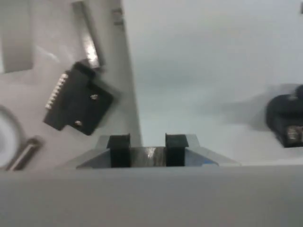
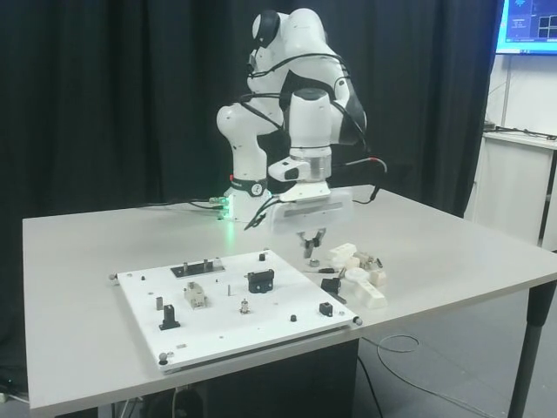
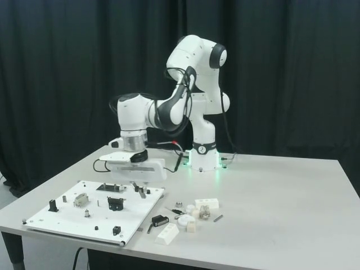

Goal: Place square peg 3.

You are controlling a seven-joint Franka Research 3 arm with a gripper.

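On the grey counter [image 3: 292, 214] lies a white board [image 3: 67, 216] with small fittings, loose white blocks [image 3: 194, 216] beside it. Behind them the pincer [image 2: 311, 252] hangs over the board's far corner, clenched on a small shiny peg [image 1: 149, 156]. The white arm [image 3: 185, 84] rises behind.

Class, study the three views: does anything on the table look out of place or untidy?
Yes. Several loose white parts and a black connector lie scattered on the grey table beside the white board, not mounted on it.
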